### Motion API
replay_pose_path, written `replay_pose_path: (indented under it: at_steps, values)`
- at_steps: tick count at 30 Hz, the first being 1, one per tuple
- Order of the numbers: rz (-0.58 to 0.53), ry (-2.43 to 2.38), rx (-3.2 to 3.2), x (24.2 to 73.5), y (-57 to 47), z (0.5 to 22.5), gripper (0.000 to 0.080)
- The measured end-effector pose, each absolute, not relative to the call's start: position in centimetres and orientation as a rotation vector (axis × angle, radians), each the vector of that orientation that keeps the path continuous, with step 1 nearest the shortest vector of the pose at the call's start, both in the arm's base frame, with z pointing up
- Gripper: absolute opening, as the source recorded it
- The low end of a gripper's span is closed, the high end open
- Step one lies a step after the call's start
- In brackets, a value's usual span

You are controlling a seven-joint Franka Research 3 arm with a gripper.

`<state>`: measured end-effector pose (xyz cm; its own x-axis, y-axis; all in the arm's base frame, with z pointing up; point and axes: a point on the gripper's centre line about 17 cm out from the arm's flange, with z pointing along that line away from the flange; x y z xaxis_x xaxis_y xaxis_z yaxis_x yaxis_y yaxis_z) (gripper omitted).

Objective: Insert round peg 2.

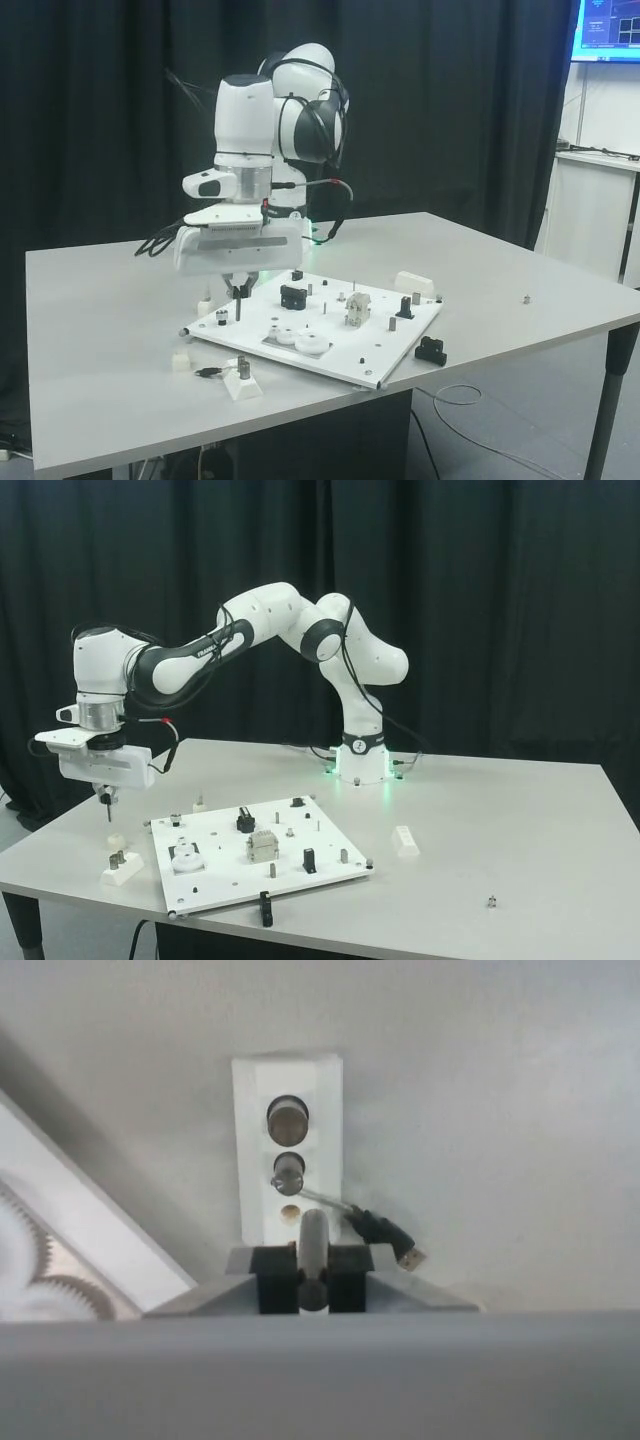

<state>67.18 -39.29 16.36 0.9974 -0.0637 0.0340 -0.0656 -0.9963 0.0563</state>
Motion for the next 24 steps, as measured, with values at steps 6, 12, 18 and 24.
replay_pose_path:
  at_steps: [6, 12, 18, 24]
  values:
    - [0.061, -0.09, 3.077, 67.7, -39.1, 17.0, 0.0057]
    - [0.068, -0.085, 3.074, 67.9, -39.0, 17.3, 0.0057]
    - [0.072, -0.094, 3.071, 68.1, -39.0, 17.5, 0.0057]
    - [0.073, -0.104, 3.063, 68.2, -39.1, 17.8, 0.0057]
